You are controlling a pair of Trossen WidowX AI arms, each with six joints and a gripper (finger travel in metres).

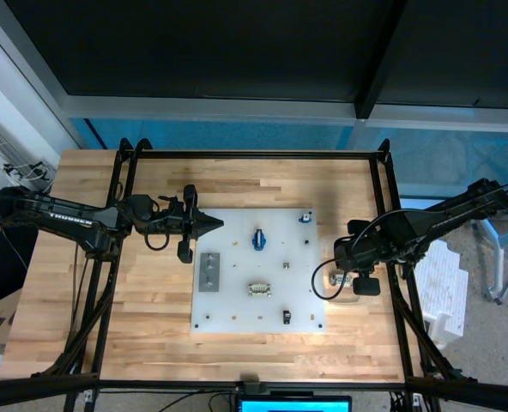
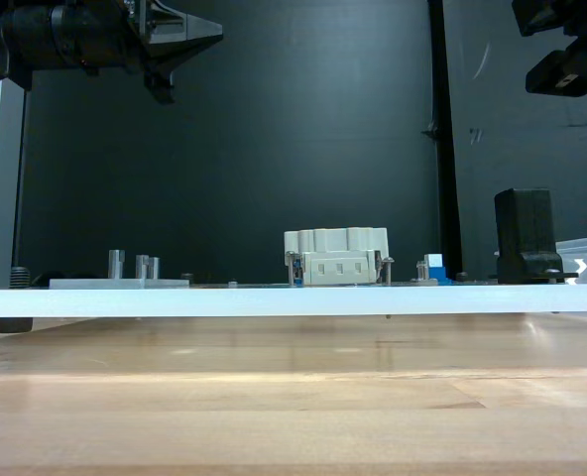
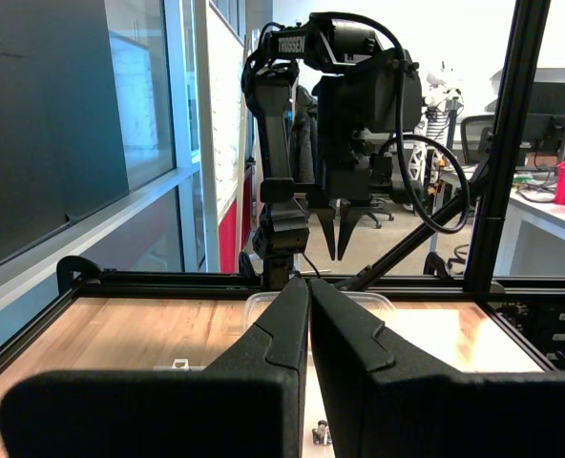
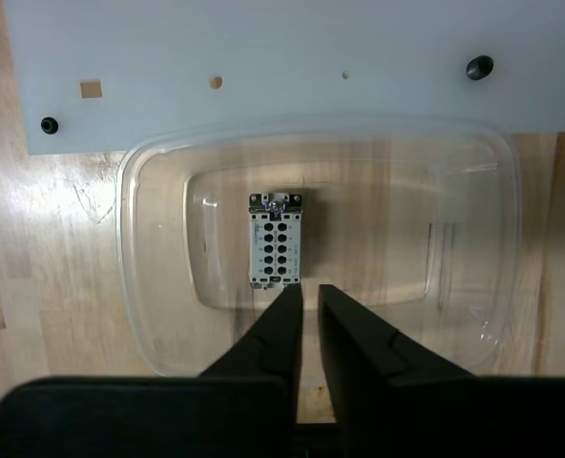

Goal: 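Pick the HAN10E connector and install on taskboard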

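On the wood table (image 1: 134, 326) the connector (image 4: 275, 240) lies unpicked in the tray (image 4: 154, 334) beside the board (image 1: 237, 313), right gripper (image 4: 309, 291) above it, jaws seemingly almost closed and empty, left gripper (image 1: 218, 224) closed over the board's left edge, so pick and install are both left

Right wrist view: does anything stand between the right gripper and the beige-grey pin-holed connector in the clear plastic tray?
Nothing visible. The connector lies alone in the open tray, right gripper above it. Left gripper hovers apart, over the white board's far-left edge.
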